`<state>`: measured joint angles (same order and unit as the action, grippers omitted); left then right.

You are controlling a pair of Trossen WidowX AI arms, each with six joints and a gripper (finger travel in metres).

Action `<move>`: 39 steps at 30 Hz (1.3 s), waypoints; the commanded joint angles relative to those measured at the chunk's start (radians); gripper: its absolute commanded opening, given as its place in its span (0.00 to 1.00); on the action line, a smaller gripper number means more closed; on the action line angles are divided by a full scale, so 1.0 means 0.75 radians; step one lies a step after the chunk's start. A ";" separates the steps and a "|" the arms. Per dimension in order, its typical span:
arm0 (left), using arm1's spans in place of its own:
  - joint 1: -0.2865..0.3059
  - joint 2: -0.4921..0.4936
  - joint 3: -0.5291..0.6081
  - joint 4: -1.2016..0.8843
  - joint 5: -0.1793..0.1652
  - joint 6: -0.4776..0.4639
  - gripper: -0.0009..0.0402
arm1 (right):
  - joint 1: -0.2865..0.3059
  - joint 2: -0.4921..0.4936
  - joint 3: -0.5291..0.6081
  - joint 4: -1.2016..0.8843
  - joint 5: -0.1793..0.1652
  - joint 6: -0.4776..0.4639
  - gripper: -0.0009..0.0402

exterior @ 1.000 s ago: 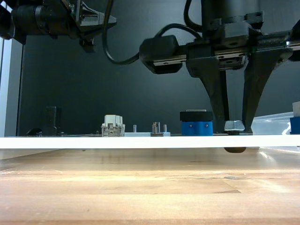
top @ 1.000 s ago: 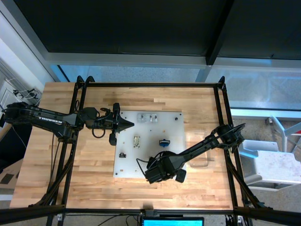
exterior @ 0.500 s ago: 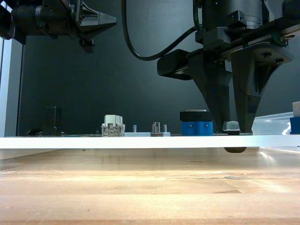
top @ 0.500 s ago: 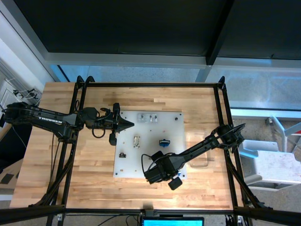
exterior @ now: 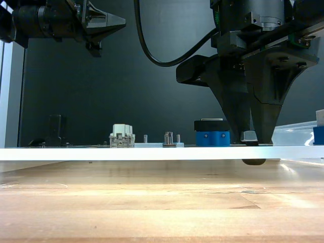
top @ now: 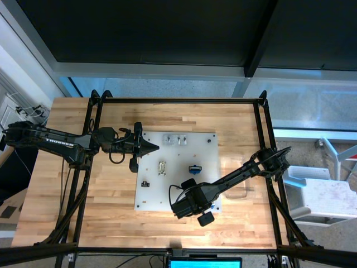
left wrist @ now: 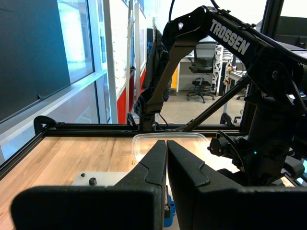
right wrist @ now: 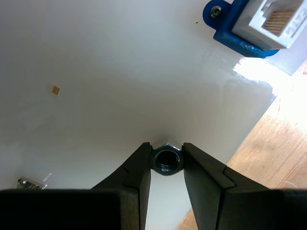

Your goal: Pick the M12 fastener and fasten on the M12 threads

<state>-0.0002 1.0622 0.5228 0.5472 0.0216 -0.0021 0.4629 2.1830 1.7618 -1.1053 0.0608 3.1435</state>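
The small silver M12 nut [right wrist: 166,160] sits between the fingers of my right gripper [right wrist: 166,163], which is shut on it. In the low view the nut [exterior: 249,135] rests almost on the white board [exterior: 101,152], with only a thin dark sliver of the stud under it and no ribs showing. In the high view my right wrist [top: 188,202] covers the nut and the M12 threads at the board's near right edge. My left gripper [top: 155,147] hovers shut and empty over the board's far left edge, its fingers [left wrist: 158,158] pressed together.
A blue-and-black part [top: 194,169] stands mid-board just beyond the right gripper. A pale connector [top: 162,168] and small posts [top: 178,139] sit further back. A clear tray [top: 237,194] lies on the wood right of the board [top: 148,195].
My right gripper has turned about its own axis while staying over the same spot, with the nut still between its fingers. The left arm has not moved.
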 commanded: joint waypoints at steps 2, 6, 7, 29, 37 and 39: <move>0.001 0.000 0.000 0.000 0.001 0.001 0.02 | 0.000 -0.001 0.003 0.008 -0.001 -0.004 0.11; 0.001 0.000 0.000 0.000 0.001 0.001 0.02 | -0.001 -0.001 0.003 0.025 0.000 -0.004 0.11; 0.000 0.000 0.000 0.000 0.001 0.001 0.02 | -0.001 0.002 0.003 0.026 0.000 -0.004 0.11; 0.000 0.000 0.000 0.000 0.001 0.001 0.02 | -0.001 -0.017 0.002 -0.006 -0.001 -0.013 0.13; 0.001 0.000 0.000 0.000 0.001 0.001 0.02 | 0.000 -0.018 0.003 -0.005 -0.005 -0.013 0.32; 0.000 0.000 0.000 0.000 0.001 0.001 0.02 | 0.001 -0.019 0.003 -0.005 -0.005 -0.013 0.36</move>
<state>-0.0002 1.0618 0.5228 0.5472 0.0216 -0.0017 0.4625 2.1723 1.7615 -1.1130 0.0601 3.1325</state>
